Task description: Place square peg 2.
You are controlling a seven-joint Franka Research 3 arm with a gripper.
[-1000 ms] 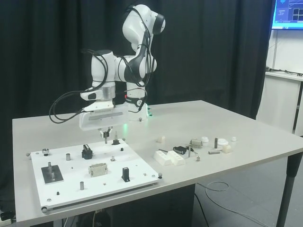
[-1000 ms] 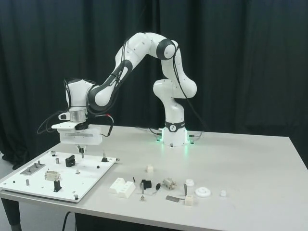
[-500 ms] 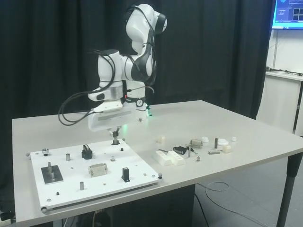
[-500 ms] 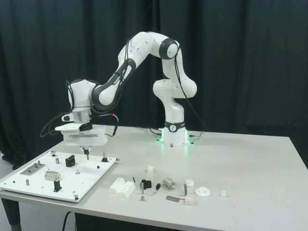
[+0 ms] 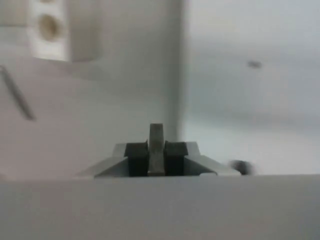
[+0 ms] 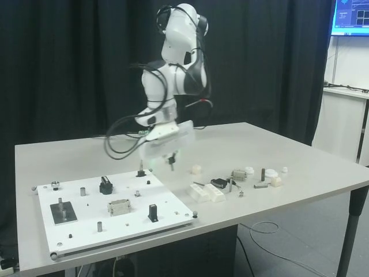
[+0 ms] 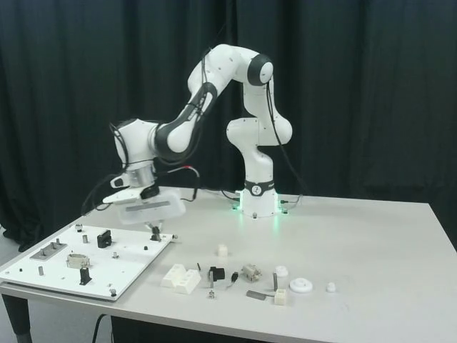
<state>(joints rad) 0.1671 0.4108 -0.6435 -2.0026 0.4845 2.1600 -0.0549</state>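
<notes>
My gripper [image 5: 156,159] is shut on a slim grey square peg [image 5: 156,142], which stands up between the two black pads [image 5: 136,156]. In the first room view the gripper [image 6: 171,163] hangs tilted just past the far right corner of the white board [image 6: 173,210], with the peg [image 6: 172,165] pointing down and well above the table. The second room view shows the gripper [image 7: 155,231] over the board's [image 7: 136,261] far right edge. In the wrist view the board's edge [image 5: 182,75] runs under the peg.
On the board stand black fixtures [image 6: 105,186] [image 6: 153,212], a grey plate with a post [image 6: 62,212] and a short post on a black base [image 6: 139,172]. White blocks [image 6: 206,193] and several small loose parts [image 6: 253,176] lie on the grey table right of the board.
The arm has swung right and risen, carrying the gripper from above the board's far middle to beyond its far right corner. The hand is now tilted. The fingers stay shut.
</notes>
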